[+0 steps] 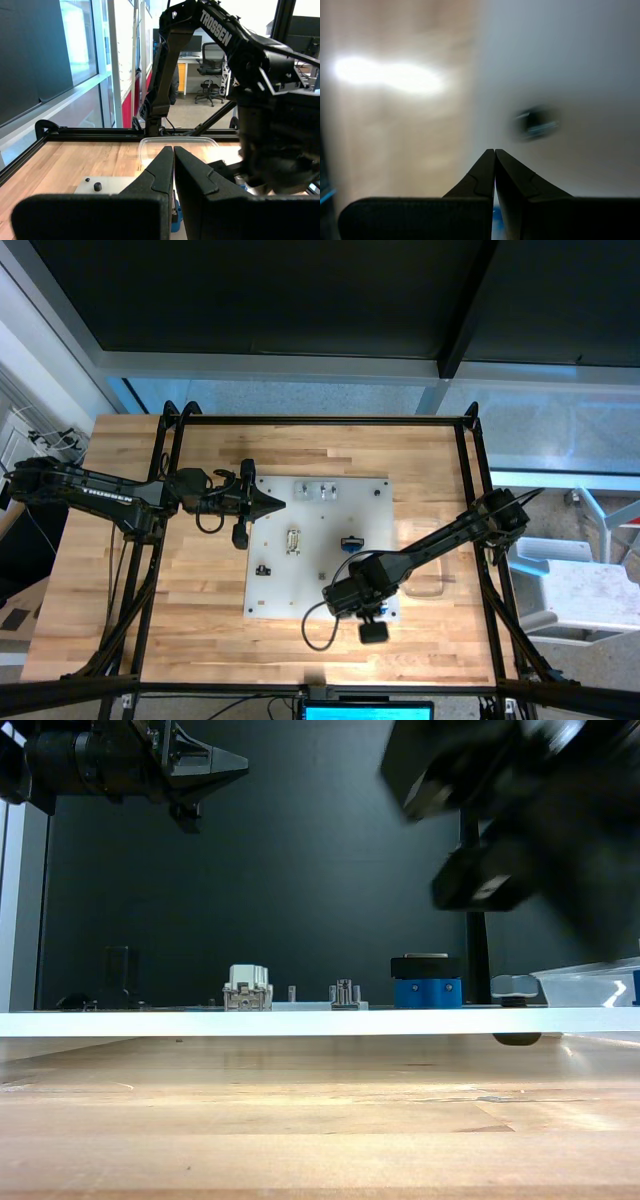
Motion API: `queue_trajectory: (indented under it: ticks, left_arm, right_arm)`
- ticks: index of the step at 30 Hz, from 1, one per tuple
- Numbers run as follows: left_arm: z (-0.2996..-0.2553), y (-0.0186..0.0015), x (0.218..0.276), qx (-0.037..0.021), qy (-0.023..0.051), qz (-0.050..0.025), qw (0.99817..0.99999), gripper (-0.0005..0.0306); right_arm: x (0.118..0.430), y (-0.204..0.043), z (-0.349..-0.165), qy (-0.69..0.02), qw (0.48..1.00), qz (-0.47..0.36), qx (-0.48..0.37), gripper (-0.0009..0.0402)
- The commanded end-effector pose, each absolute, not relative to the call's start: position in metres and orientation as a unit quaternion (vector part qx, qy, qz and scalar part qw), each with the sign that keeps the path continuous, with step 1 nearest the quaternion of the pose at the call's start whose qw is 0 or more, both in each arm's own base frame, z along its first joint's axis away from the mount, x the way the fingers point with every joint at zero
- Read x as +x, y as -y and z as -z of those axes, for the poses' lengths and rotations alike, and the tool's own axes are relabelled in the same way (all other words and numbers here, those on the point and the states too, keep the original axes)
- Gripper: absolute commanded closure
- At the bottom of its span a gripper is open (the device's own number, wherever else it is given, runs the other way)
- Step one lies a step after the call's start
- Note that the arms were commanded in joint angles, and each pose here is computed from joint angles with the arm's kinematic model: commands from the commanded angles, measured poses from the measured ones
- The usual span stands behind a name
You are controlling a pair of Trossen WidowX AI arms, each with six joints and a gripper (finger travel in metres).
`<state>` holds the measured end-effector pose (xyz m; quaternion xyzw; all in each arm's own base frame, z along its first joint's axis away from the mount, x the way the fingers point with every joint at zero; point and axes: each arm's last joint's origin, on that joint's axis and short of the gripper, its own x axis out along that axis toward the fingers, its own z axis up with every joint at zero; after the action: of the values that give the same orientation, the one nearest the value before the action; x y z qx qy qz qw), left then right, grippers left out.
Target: Pick the M12 fastener and fasten on the M12 threads
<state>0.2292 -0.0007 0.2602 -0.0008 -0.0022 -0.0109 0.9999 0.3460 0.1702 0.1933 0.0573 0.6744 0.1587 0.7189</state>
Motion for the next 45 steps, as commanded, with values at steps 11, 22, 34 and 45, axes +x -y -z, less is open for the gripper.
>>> queue_trajectory:
  ticks: [11,22,34,45]
  left_arm:
    - [-0.2602,0.0006,0.2292,-0.0008,0.0022,0.0109,0.99994,0.03]
    - [-0.2602,0.0007,0.2292,-0.0008,0.0022,0.0111,0.99994,0.03]
    - [-0.2602,0.0007,0.2292,-0.0008,0.0022,0.0111,0.99994,0.03]
    - [-0.2601,0.0007,0.2292,-0.0008,0.002,0.0113,0.99993,0.03]
  right_arm:
    - [0.343,-0.161,-0.204,-0.652,0.756,-0.054,-0.001,0.0393]
    - [0.348,-0.16,-0.191,-0.637,0.77,-0.023,-0.027,0.0393]
    - [0.348,-0.166,-0.188,-0.656,0.746,-0.114,0.028,0.0393]
    - [0.339,-0.164,-0.2,-0.664,0.735,-0.134,0.016,0.0393]
